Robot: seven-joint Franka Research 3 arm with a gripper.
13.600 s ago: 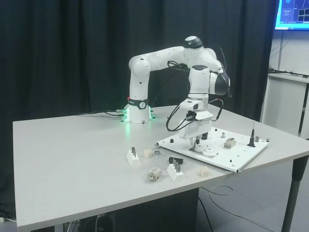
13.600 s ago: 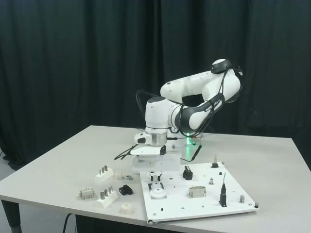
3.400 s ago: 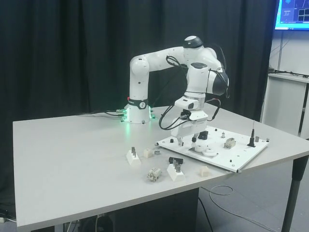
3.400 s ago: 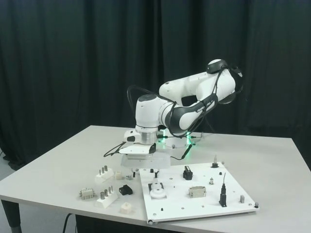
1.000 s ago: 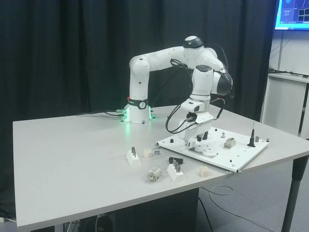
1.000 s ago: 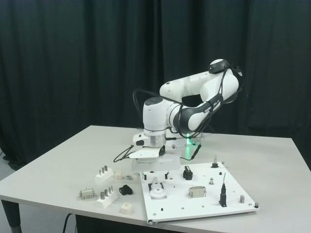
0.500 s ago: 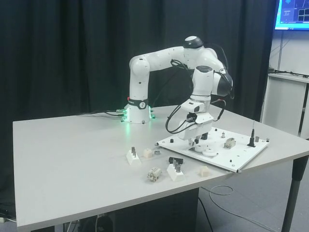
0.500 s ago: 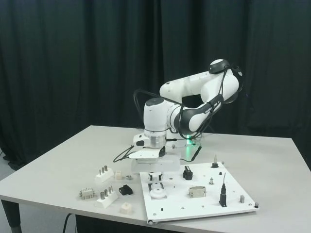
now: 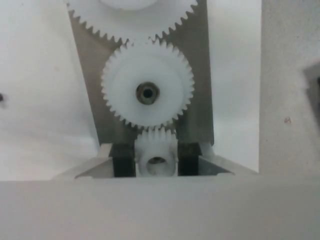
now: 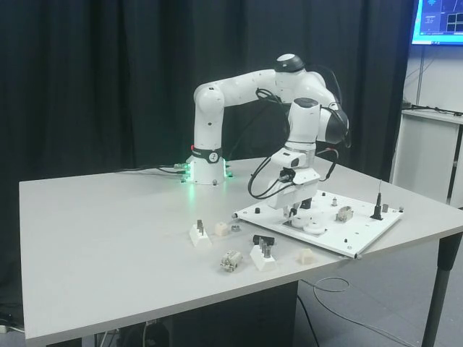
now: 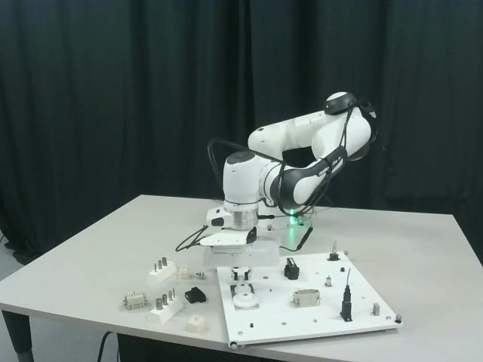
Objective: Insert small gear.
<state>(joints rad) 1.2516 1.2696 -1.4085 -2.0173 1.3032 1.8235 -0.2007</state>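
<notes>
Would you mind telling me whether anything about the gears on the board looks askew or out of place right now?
Nothing stands out. In the wrist view the small gear sits between the black pads of the gripper, squarely below the middle gear, their teeth meeting. The middle gear lies flat on its pin and meshes with the larger gear above it.

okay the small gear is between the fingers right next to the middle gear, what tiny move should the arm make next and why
Probably a short, straight push down. In the wrist view the hand is shut on the small gear, whose teeth already touch those of the medium gear on the grey plate. Whether it is fully seated cannot be seen, so press gently before letting go.
</notes>
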